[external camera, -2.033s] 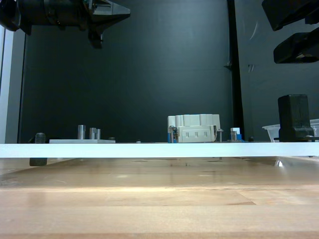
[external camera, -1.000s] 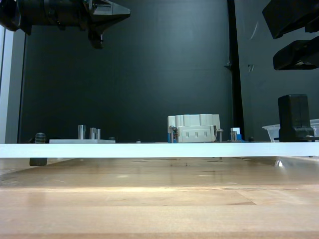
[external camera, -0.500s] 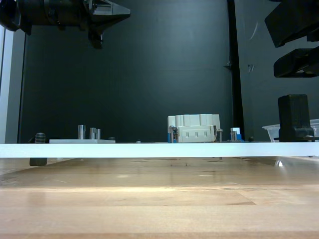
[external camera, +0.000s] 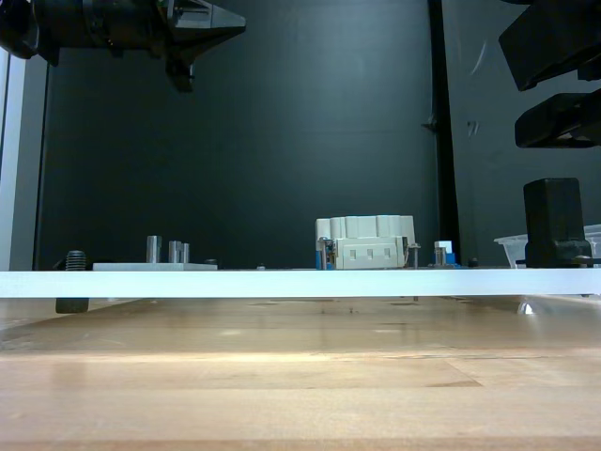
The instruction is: Pick the 16mm bar and install on taskboard
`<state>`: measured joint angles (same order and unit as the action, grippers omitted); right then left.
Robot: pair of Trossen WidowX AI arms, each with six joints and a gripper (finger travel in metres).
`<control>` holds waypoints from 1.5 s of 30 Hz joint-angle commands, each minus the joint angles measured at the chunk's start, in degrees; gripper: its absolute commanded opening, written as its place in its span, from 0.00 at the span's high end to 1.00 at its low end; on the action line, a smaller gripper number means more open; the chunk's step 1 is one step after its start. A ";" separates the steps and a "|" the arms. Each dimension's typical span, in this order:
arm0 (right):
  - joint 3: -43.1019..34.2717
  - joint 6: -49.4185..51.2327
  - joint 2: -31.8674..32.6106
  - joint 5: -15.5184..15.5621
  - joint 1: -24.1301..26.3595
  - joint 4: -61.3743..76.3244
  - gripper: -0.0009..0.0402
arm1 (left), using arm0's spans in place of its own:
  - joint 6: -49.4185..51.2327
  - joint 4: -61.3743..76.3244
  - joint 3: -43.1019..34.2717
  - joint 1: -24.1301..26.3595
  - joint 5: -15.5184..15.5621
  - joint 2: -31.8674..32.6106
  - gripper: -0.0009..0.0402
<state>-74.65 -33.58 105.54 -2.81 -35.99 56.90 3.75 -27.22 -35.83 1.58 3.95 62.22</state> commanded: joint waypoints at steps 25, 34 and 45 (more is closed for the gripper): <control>-2.45 3.04 -5.95 1.01 -0.02 6.69 0.46 | -0.02 0.00 -0.02 0.00 0.00 0.02 0.98; -2.43 3.08 -6.56 0.96 -0.04 7.13 0.48 | 0.00 0.00 -0.02 0.00 0.00 0.02 0.98; -2.40 4.13 -9.01 -2.12 1.07 6.86 0.54 | 0.00 0.00 -0.02 -0.02 0.00 0.02 0.98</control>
<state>-77.08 -29.54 97.12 -3.51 -35.22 63.88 3.75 -27.22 -35.86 1.56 3.97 62.24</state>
